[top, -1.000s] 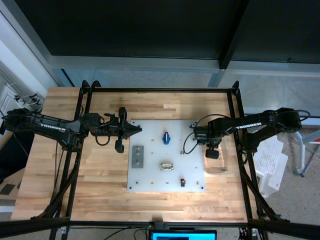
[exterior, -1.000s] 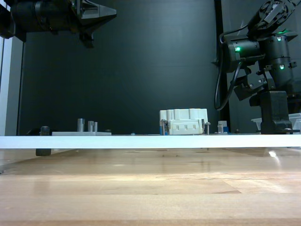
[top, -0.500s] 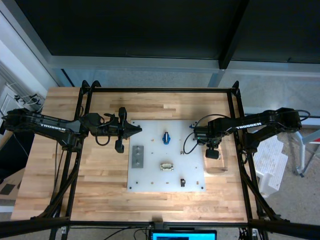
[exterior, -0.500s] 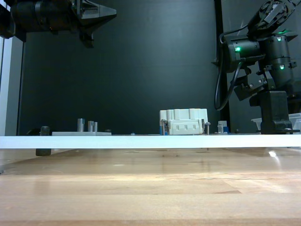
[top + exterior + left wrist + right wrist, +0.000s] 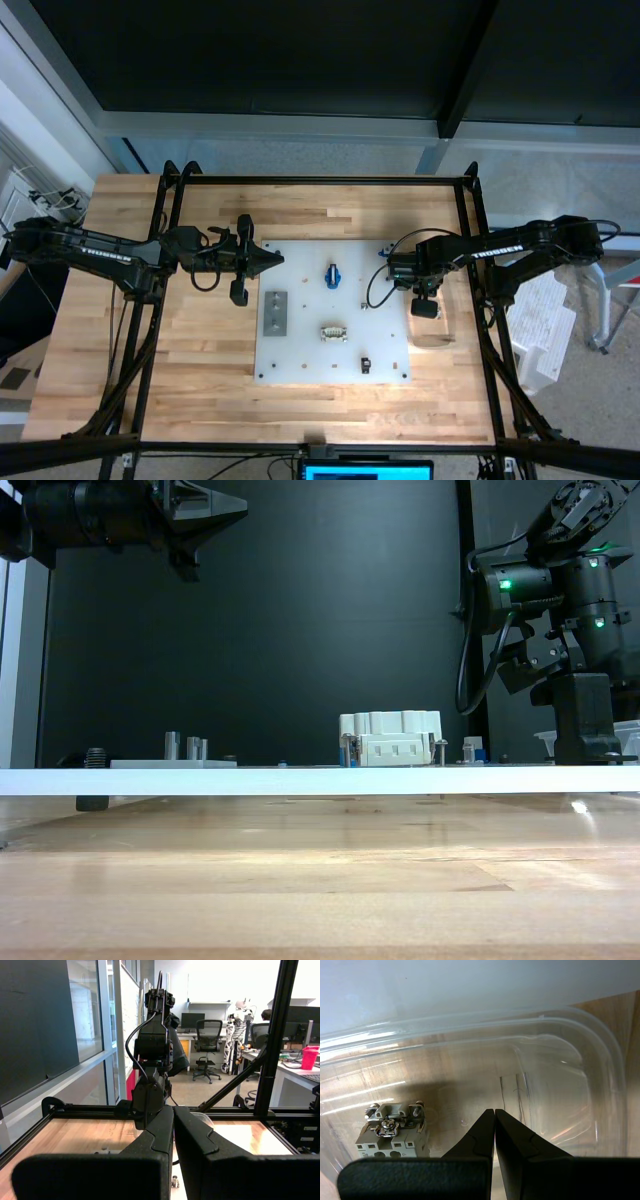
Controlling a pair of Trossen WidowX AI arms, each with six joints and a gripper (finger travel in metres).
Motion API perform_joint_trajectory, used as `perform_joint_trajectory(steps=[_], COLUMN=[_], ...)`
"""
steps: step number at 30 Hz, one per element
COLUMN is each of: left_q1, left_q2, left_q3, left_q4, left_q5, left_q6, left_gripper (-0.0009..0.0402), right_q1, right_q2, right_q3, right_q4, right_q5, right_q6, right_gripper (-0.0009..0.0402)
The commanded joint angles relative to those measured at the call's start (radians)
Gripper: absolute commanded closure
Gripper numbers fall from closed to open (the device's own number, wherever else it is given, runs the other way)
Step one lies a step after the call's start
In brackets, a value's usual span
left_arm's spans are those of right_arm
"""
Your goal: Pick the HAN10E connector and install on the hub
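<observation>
Step in hand, by judgement: reaching for the connector (image 5: 395, 1130).

1. Locate the connector on the floor of the clear bin (image 5: 600, 1060), just off the right edge of the white board (image 5: 300, 350). Note its place beside the fingers of the right hand (image 5: 494, 1110), not between them.
2. Note the right hand clenched and empty, low at the clear bin.
3. Release the fingers before descending further.
4. Shift sideways to centre the connector between the fingers, then square the wrist to its long sides.
5. Grip the plain body, clear of the screws (image 5: 395, 1110) at its end.
6. Avoid scraping the wall of the clear bin.
7. Take the hub (image 5: 334, 333), near the middle of the white board and well apart from the clear bin, as the target.
8. Leave the left hand (image 5: 173, 1108) clenched and empty, high over the left edge of the white board.
</observation>
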Motion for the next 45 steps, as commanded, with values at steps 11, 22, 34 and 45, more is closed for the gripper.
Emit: perform_joint_trajectory(steps=[11,22,34,45], left_q1=[0.0,0.0,0.0,0.0], left_q2=[0.0,0.0,0.0,0.0], left_q3=[0.0,0.0,0.0,0.0], left_q4=[0.0,0.0,0.0,0.0], left_q5=[0.0,0.0,0.0,0.0], left_q6=[0.0,0.0,0.0,0.0], left_gripper=[0.0393,0.0393,0.0393,0.0393], right_q1=[0.001,0.009,0.069,0.224], right_q2=[-0.038,-0.166,-0.289,-0.325], right_q3=[0.014,0.026,0.055,0.073], right_q4=[-0.011,-0.055,-0.117,-0.177], right_q5=[0.0,0.0,0.0,0.0], right_q6=[-0.002,0.005,0.044,0.153], right_gripper=[0.0393,0.0393,0.0393,0.0393])
